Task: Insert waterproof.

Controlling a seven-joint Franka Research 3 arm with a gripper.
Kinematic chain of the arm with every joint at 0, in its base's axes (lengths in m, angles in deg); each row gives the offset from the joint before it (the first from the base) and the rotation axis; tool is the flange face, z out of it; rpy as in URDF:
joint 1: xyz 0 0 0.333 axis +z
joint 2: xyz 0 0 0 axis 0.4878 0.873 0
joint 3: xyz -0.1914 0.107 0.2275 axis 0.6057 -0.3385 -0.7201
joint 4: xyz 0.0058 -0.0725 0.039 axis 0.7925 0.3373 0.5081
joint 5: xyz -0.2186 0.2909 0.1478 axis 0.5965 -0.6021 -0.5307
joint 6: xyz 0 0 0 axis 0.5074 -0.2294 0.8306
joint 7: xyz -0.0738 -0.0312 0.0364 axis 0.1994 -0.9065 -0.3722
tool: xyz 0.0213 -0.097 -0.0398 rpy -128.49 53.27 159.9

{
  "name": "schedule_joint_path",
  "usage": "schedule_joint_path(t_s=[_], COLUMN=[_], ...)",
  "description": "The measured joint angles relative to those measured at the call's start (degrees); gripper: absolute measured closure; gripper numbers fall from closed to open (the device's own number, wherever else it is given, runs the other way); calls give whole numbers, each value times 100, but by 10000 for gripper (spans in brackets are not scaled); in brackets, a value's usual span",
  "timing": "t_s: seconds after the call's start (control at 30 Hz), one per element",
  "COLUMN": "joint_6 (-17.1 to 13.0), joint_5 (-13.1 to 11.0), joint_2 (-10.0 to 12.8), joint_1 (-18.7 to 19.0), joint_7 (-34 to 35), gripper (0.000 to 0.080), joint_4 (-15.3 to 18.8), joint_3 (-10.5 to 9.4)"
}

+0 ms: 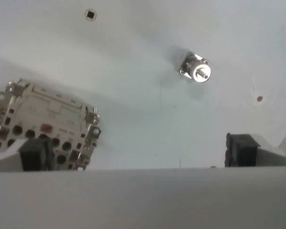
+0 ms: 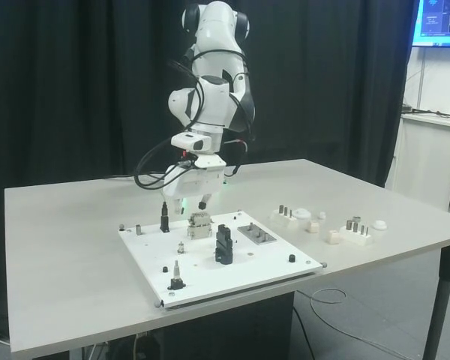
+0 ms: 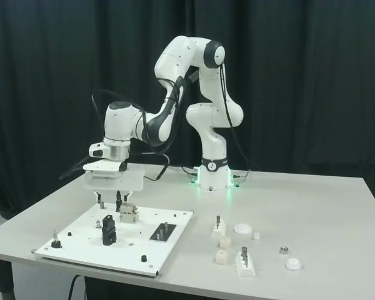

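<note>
My gripper hangs open above the white board, with nothing between its black fingertips. Below it on the board a small round metal socket stands on a square flange, apart from both fingers. The room views show the gripper over the board's back part, just above a grey multi-pin connector block. The socket sits in front of that block. A slim upright plug on a black base stands near the board's front corner.
Also on the board are a black connector, a black upright post and a grey plate with pins. Several small white parts lie on the grey table beside the board.
</note>
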Motion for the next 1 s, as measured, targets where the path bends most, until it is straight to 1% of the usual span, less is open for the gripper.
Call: schedule_joint_path(t_s=[0.6,1.0], joint_6=[-148,-149], joint_5=[-38,-38], joint_2=[163,177], joint_1=[-5,-15], joint_7=[0,0], gripper=[3,3], joint_4=[11,51], joint_3=[2,8])
